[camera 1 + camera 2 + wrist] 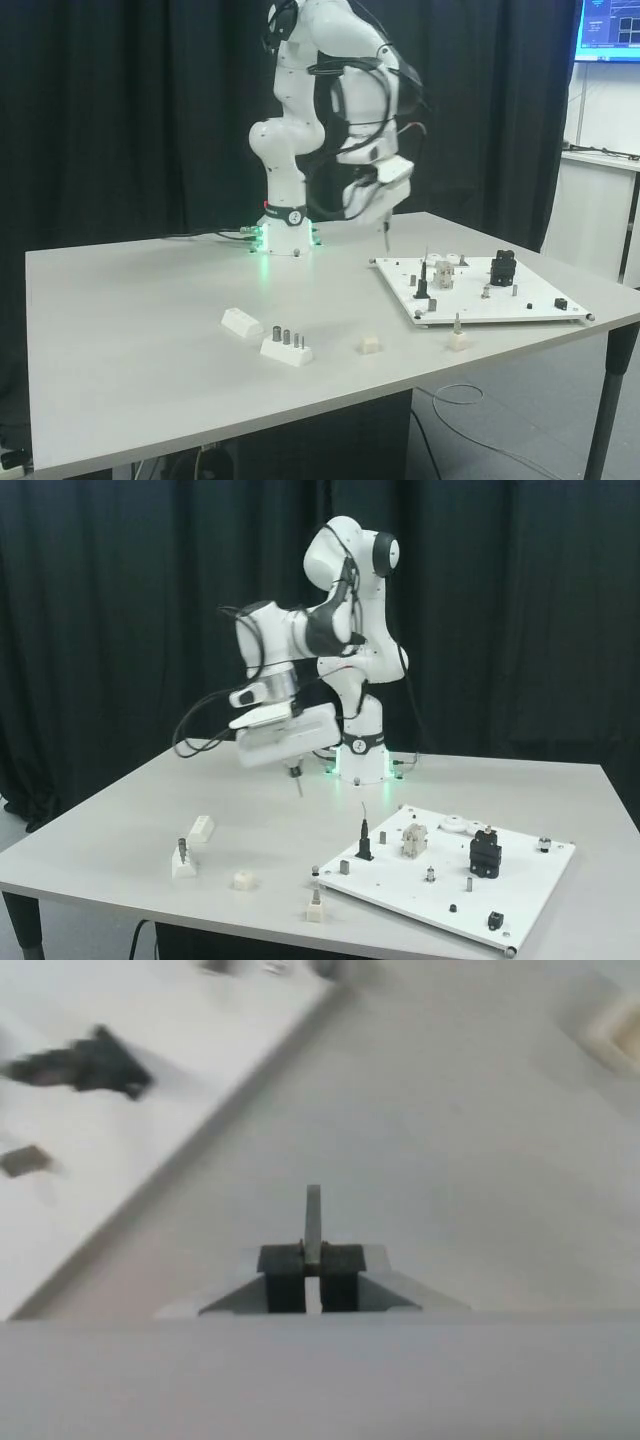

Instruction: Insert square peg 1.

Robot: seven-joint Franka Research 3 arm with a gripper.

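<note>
The grey table (130, 300) carries the white arm (340, 640) at its far side, with green lights at the arm's base. The arm bends forward and down, so the gripper (296, 777) hangs in the air over bare tabletop, just off the edge of the white board (500, 300) and well above it.

The board lies flat near the table's corner and holds several small fixtures — a black block (484, 856), a white part (413, 840), a few short posts. In the wrist view its edge (180, 1150) runs diagonally under the camera.

On the table apart from the board sit white holder blocks: one with grey pegs standing in it (286, 348), a plain one (242, 322) just beside it, a small cube (371, 344), and one with a single post (458, 338) near the board's front edge.

The square peg (313, 1222) is smallest — a thin grey bar pinched between the black fingertips (283, 1278), which are closed almost together on it. It points straight down from the gripper, touching nothing below.
</note>
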